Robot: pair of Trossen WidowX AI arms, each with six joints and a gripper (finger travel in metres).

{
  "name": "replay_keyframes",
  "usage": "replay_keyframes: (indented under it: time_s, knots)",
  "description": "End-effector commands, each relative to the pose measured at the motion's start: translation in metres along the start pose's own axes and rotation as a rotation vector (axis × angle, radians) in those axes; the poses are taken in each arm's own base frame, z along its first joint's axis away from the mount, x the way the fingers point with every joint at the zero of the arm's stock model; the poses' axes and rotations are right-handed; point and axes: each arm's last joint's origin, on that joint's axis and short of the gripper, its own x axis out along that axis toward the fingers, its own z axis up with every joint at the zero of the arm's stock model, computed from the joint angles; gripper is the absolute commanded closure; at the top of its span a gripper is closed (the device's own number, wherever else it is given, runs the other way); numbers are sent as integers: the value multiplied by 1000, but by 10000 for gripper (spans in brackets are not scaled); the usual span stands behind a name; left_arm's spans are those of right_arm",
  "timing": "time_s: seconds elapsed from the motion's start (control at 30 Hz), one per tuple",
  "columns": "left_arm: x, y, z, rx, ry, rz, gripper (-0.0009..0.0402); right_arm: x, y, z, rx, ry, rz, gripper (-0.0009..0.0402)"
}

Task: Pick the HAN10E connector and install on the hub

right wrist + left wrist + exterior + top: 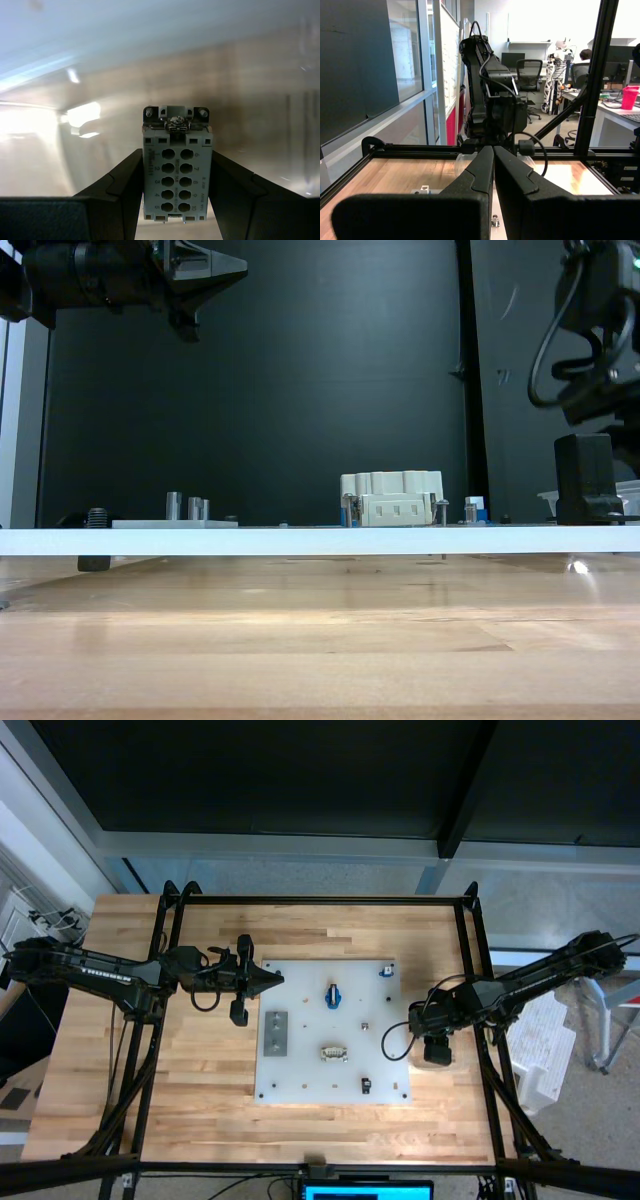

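The HAN10E connector (177, 165), pale grey with two rows of dark contact holes, sits clamped between the fingers of my right gripper (177, 172). In the high view that gripper (437, 1048) hangs just past the right edge of the white board, pointing down; the connector is hidden there. The hub (335, 1054), beige-grey with metal end flanges, stands on the board left of the right gripper, and the low view shows the hub (392, 498) upright. My left gripper (268, 978) is shut and empty, raised over the board's left edge.
On the white board (300, 1085) stand a blue upright piece (333, 995), a grey metal block with two holes (275, 1032), a tiny black part (367, 1084) and a small blue-white part (386, 971). Black frame rails border the wooden table.
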Motion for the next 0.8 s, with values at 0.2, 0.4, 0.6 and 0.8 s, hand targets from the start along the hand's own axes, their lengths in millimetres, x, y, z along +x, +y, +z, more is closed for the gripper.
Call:
replay_keyframes:
  time_s: [0.2,0.4,0.6,0.8]
  knots:
    - [0,0,0,0,0,0,393,-32,8,13,-5,-1,17,368]
    - [0,0,0,0,0,0,393,-51,15,22,-14,0,10,368]
    - [0,0,0,0,0,0,393,-59,26,40,-22,9,5,368]
    - [0,0,0,0,0,0,393,-56,41,70,-71,1,-51,368]
